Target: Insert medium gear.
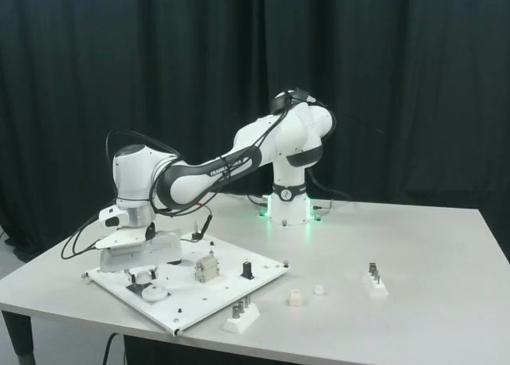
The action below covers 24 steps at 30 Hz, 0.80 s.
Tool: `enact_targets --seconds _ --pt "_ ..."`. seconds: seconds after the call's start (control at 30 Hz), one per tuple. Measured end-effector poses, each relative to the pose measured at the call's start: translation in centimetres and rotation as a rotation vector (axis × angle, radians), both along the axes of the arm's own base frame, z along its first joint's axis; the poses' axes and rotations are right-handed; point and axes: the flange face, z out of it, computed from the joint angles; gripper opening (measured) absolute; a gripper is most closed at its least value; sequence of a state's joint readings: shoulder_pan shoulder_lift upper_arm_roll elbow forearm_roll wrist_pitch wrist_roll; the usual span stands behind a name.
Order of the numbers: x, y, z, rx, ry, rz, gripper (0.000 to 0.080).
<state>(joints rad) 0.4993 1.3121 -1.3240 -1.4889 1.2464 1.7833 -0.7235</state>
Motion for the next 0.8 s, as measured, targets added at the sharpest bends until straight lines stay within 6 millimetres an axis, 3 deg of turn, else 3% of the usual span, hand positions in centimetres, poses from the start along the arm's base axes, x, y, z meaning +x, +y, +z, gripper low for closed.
enact_targets --seconds 0.8 --pt "0.34 -0.08 -0.04 -0.005 -0.008 -0.001 0.0396"
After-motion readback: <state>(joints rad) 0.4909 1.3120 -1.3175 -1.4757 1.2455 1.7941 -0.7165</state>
